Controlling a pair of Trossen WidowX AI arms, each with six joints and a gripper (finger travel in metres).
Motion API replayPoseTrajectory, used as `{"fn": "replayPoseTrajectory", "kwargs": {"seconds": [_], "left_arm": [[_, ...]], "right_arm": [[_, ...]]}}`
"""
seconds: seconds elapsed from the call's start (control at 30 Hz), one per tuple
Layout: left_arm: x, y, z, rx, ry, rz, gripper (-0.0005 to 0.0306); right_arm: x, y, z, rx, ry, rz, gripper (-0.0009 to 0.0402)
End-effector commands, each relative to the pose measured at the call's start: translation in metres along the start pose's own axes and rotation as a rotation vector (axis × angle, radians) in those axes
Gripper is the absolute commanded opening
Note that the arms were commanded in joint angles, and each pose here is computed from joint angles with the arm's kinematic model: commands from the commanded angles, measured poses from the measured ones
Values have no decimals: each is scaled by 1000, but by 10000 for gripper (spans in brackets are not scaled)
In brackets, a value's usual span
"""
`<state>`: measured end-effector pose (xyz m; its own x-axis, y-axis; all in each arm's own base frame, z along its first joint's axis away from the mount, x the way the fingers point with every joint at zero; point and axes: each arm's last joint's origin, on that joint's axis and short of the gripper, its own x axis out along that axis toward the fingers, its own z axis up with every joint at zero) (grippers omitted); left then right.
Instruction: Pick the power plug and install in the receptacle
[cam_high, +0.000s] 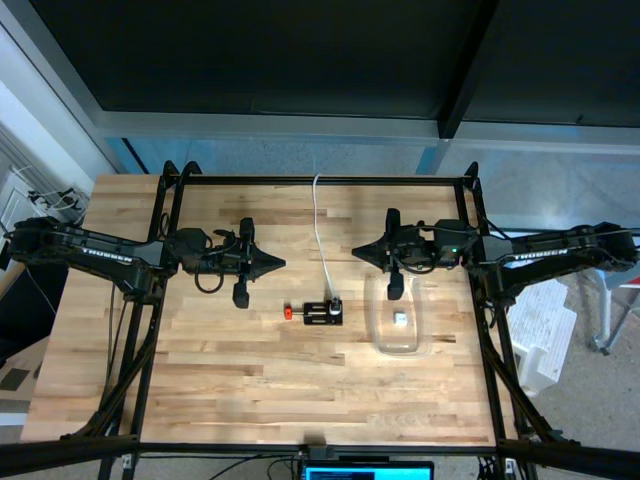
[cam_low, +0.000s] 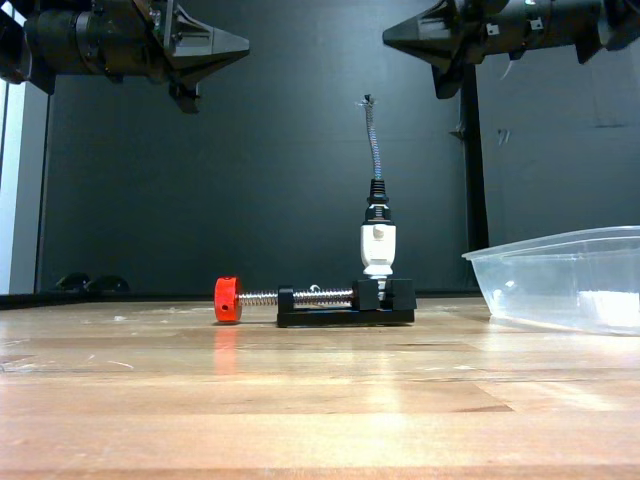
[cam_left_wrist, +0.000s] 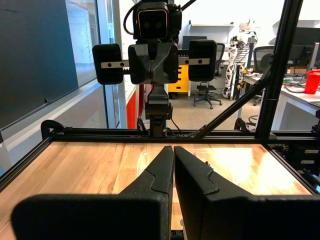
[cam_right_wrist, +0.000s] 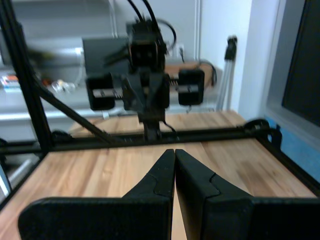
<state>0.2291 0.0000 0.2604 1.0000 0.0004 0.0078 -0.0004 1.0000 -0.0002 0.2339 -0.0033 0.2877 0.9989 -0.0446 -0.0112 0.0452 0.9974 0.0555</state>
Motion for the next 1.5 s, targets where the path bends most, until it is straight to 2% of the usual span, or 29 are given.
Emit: {"fn": "replayPoseTrajectory", "kwargs": {"seconds": [0.03, 0.2, 0.4, 1.5], "left_arm": [[0, 0, 0, 0, 0, 0, 0], [0, 0, 0, 0, 0, 0, 0], [0, 0, 0, 0, 0, 0, 0], [0, 0, 0, 0, 0, 0, 0]], "right_arm": [[-6, -1, -3, 16, -37, 7, 0], [-15, -1, -9, 34, -35, 30, 0], [-21, -2, -18, 46, -26, 26, 0], [-21, -2, -15, 62, -36, 27, 0]]}}
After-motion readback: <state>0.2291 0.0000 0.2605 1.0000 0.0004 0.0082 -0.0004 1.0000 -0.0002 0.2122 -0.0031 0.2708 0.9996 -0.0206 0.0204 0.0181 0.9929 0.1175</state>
